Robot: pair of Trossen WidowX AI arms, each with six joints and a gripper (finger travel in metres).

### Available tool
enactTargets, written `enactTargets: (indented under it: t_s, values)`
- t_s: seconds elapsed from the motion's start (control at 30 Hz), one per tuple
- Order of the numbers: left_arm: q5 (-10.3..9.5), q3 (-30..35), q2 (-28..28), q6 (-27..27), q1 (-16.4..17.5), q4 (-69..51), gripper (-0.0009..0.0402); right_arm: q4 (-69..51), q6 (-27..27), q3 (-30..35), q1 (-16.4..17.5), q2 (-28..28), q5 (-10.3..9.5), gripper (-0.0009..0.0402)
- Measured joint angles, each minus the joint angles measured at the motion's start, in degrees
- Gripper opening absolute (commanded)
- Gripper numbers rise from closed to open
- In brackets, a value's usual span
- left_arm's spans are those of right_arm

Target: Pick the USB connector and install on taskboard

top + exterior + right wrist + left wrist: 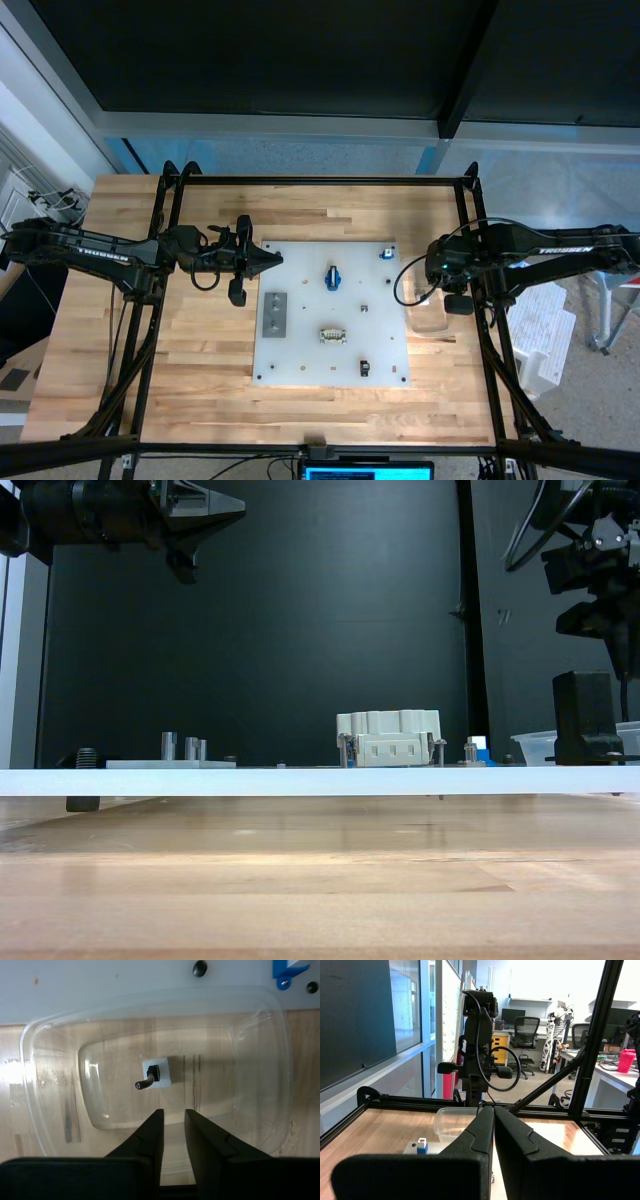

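The USB connector (pixel 156 1074), a small pale block with a short black stub, lies inside the clear plastic tray (pixel 30 1060). My right gripper (pixel 174 1111) hangs above it, fingers slightly open and holding nothing; from above, the right gripper (pixel 447 298) is over the tray (pixel 430 325), just off the board's right edge. The taskboard (pixel 300 360) is a white plate carrying a blue part (pixel 333 278), a grey block (pixel 274 315) and a beige connector (pixel 333 336). My left gripper (pixel 265 258) is shut and empty, raised over the board's far left corner.
A small blue-and-white piece (pixel 386 253) sits at the board's far right corner, and a black part (pixel 365 368) stands near its front edge. A black frame (pixel 320 181) surrounds the wooden table. In the low view the beige connector (pixel 390 738) and the black part (pixel 585 720) stand upright.
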Motion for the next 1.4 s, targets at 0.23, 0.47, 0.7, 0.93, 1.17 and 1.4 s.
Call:
enactTargets:
  t_s: [0.23, 0.47, 0.7, 0.93, 1.17, 1.4]
  values:
    - [0.02, 0.0, 0.0, 0.0, 0.0, -0.02, 0.0, 1.14, -0.02, -0.72, 2.64, 4.9, 0.07, 0.0102]
    - [0.0, 0.0, 0.0, -0.02, 0.0, -0.02, 0.0, 7.02, -0.48, -2.23, 2.97, 8.22, 0.11, 0.0102]
    - [0.02, 0.0, 0.0, -0.02, 0.0, -0.02, 0.0, 7.91, -0.7, -2.29, 3.23, 10.4, 0.57, 0.0103]
    - [0.0, 0.0, 0.0, -0.02, 0.0, 0.0, 0.0, 10.43, -1.99, -2.89, 3.43, 12.92, 0.57, 0.0102]
    - [0.0, 0.0, 0.0, 0.0, 0.0, -0.02, 0.0, 10.47, -2.14, -2.99, 3.58, 15.1, 0.57, 0.0103]
    - [0.0, 0.0, 0.0, 0.0, 0.0, -0.02, 0.0, 10.49, -2.14, -3.04, 3.69, 17.42, 0.57, 0.0101]
